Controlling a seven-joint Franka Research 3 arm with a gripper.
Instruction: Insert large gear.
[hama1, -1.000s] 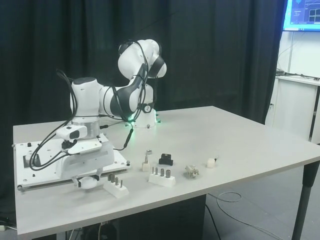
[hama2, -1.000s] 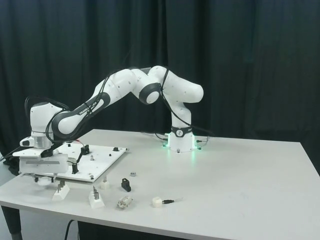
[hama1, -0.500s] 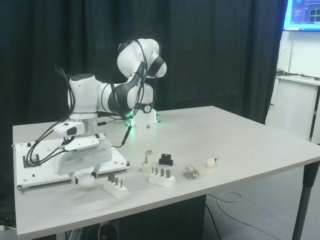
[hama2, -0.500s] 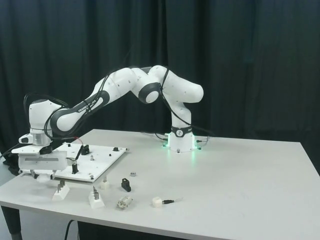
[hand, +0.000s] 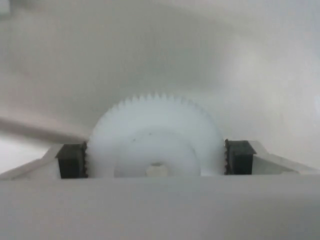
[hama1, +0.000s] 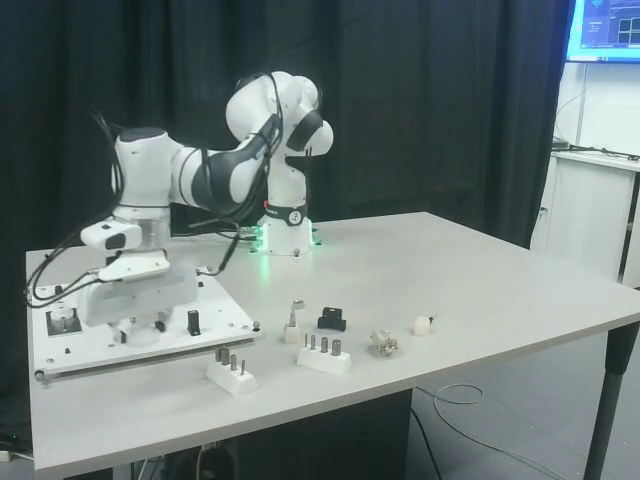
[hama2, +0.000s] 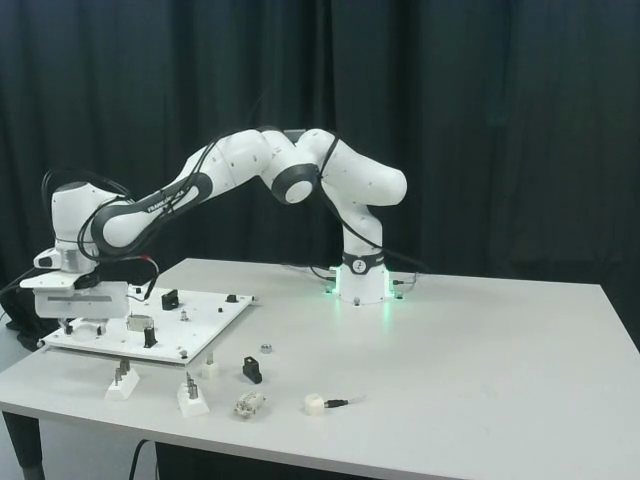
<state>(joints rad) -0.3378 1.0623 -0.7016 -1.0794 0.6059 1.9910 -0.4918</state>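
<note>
In the wrist view the large white gear (hand: 156, 145) sits upright between two black finger pads (hand: 71, 161), teeth pressed against both. My gripper (hand: 156, 162) is shut on it. From the first room view the gripper (hama1: 135, 325) hangs just above the white assembly board (hama1: 228, 318), over its left half, and the gear (hama1: 137, 333) shows under the hand. In the second room view the gripper (hama2: 82, 322) is low over the near left part of the board (hama2: 205, 318). The gear's underside and the spot beneath it are hidden.
On the board stand a black block (hama1: 193, 321) and small fixtures. In front of the board on the grey table (hama1: 480, 270) are two white peg stands (hama1: 232, 372) (hama1: 323, 355), a black bracket (hama1: 331, 320), a small connector (hama1: 384, 342) and a white piece (hama1: 422, 324).
The gripper has lifted with the gear from beside the board's front edge and swung back and left, now over the board.
</note>
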